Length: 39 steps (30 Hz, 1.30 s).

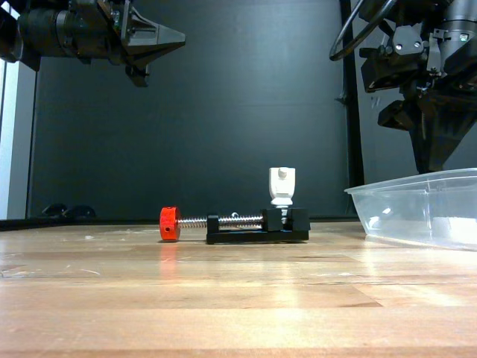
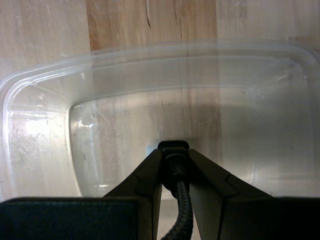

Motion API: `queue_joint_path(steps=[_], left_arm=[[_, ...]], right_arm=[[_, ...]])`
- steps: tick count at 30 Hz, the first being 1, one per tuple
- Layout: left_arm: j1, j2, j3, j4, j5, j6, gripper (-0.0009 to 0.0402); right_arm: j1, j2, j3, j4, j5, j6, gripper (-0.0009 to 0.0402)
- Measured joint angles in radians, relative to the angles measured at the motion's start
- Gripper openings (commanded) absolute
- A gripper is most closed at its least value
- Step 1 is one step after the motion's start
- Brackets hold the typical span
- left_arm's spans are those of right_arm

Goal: Remove the power plug from the receptacle and place in the container

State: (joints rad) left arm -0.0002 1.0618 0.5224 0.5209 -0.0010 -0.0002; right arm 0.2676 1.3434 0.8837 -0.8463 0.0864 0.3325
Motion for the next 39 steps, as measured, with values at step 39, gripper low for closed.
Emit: queue_joint_path(steps=[39], left_arm=[[0.0,0.0,0.0,0.0,0.0,0.0,0.0]], right_arm=[[-0.04,-0.148,0.031,0.06,-0.011,-0.028,0.0024]])
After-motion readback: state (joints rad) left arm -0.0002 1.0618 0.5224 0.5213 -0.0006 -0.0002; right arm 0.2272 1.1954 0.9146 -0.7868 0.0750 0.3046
